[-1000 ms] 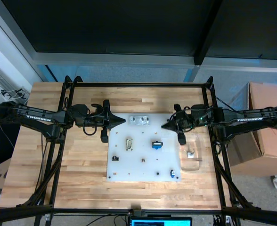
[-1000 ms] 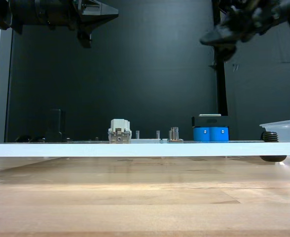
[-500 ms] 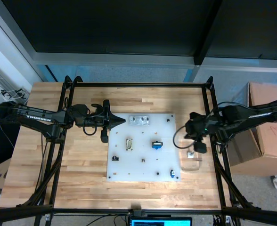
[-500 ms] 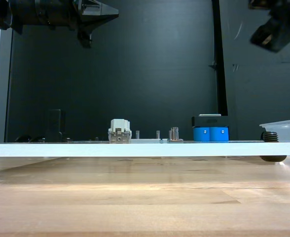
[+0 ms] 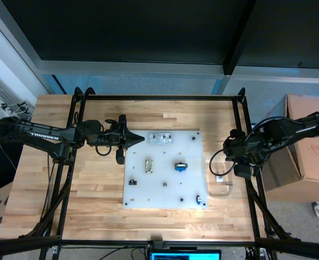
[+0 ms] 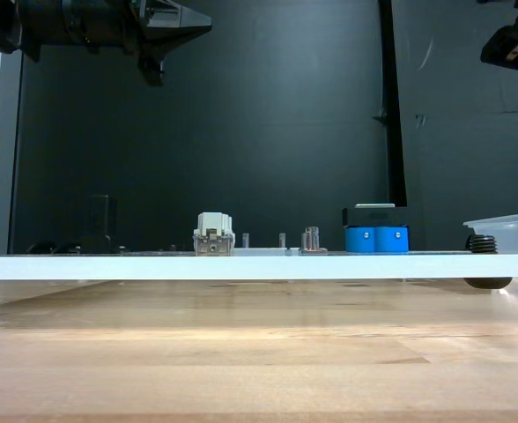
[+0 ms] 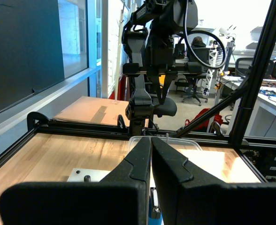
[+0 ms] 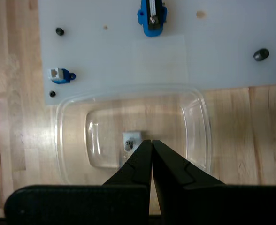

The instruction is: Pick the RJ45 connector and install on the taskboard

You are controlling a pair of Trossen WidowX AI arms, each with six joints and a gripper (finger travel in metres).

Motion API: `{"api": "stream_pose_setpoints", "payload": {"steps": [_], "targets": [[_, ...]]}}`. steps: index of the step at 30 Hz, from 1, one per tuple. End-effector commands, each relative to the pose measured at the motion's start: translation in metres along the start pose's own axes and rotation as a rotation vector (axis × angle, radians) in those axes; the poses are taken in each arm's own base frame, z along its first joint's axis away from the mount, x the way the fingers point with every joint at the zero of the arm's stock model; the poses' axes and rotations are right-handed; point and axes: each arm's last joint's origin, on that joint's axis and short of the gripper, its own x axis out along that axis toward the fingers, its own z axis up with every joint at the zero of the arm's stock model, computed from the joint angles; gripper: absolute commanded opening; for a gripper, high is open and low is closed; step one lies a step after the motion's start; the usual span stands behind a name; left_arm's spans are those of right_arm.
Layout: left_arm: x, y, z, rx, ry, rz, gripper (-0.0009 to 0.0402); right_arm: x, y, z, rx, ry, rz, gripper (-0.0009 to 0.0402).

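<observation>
Tabletop (image 5: 94,206): wooden, carrying a white task board (image 5: 148,189) at its centre.
Small blue socket (image 5: 201,200): stands at the near right corner of the task board, with nothing in it.
Clear tray (image 8: 194,117): rests on the tabletop just off the right edge of the task board.
RJ45 connector (image 8: 131,140): a small pale block lying free on the floor of the clear tray, clear of the task board and not held by either arm.
Right end effector (image 8: 151,141): pointing down over the clear tray, fingers pressed together with nothing between them. In the right wrist view its tip lines up just beside the RJ45 connector. The low view shows it high above tray level, so the two are apart.
Blue fitting (image 5: 180,166): seated near the middle of the task board, further off than the tray.
Left end effector (image 5: 139,139): held high near the far left corner of the task board, pointing inward, fingers closed against each other and empty, well apart from the RJ45 connector.
Cardboard box (image 5: 306,146): stands beyond the tabletop's right edge.
</observation>
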Motion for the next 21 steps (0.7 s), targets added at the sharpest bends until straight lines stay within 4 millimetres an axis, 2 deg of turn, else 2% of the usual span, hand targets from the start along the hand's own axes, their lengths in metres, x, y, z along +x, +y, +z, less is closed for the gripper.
{"api": "stream_pose_setpoints", "payload": {"steps": [1, 13, 21], "targets": [[0.0, 0.0, 0.0, 0.0, 0.0, 0.0, 0.0001, 0.005, 0.002, 0.003, -0.005, 0.027, -0.001, 0.0], [0.0, 0.0, 0.0, 0.0, 0.0, 0.0, 0.0001, 0.034, 0.023, 0.006, -0.074, 0.118, 0.003, 0.0], [0.0, 0.0, 0.0, 0.0, 0.0, 0.0, 0.0001, 0.057, 0.025, 0.0, -0.08, 0.128, 0.01, 0.0]]}}
